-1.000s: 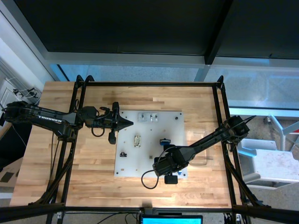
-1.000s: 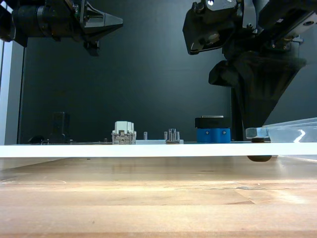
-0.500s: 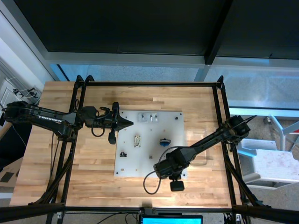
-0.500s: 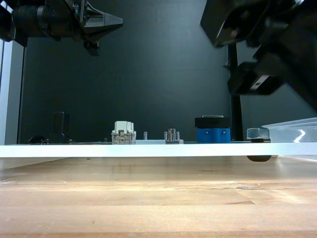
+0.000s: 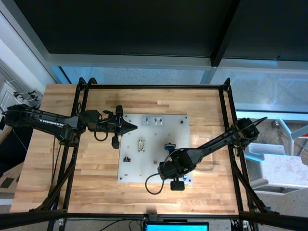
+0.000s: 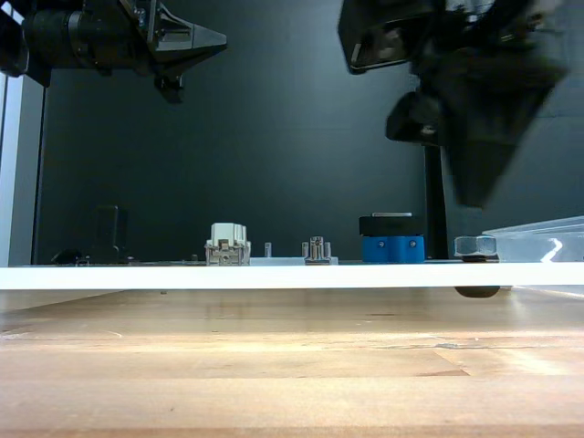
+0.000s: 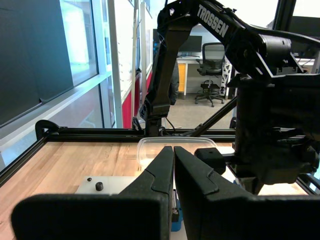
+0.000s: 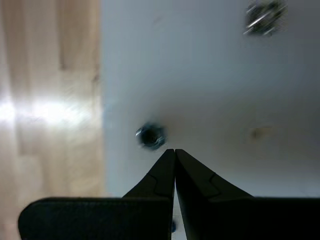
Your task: Pick the M12 fastener and fasten on the M12 threads
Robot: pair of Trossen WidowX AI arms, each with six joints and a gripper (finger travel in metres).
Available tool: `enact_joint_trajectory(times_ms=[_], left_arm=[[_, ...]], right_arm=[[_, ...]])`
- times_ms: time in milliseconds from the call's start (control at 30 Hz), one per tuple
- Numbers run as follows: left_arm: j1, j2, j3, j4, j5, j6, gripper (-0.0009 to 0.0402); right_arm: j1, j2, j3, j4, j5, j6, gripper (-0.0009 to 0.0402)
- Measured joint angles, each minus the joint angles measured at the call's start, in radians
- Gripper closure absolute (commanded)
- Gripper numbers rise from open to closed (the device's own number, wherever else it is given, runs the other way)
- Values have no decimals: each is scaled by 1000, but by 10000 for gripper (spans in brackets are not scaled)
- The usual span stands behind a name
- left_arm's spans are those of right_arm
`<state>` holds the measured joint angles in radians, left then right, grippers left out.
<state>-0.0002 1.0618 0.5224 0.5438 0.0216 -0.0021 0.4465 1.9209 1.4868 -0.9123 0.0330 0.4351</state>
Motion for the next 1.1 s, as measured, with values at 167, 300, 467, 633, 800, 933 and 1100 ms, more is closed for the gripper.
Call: enact_joint_trajectory(times_ms=[167, 300, 467, 633, 800, 933, 1100], left_arm=[[0, 0, 0, 0, 0, 0, 393], [0, 0, 0, 0, 0, 0, 393], [0, 0, 0, 0, 0, 0, 393], [0, 0, 0, 0, 0, 0, 393], [0, 0, 0, 0, 0, 0, 393], [0, 0, 0, 0, 0, 0, 393], [0, 0, 0, 0, 0, 0, 393]], right_arm=[[-16, 18, 0, 5, 16, -14, 393], [-23, 42, -4, 20, 25, -22, 393], [-19, 60, -5, 27, 15, -23, 393], [-21, 63, -5, 32, -20, -24, 393], [-21, 63, -6, 29, -229, -24, 393], [-14, 57, -6, 24, -340, -31, 393], [-15, 44, -6, 9, -234, -18, 393]])
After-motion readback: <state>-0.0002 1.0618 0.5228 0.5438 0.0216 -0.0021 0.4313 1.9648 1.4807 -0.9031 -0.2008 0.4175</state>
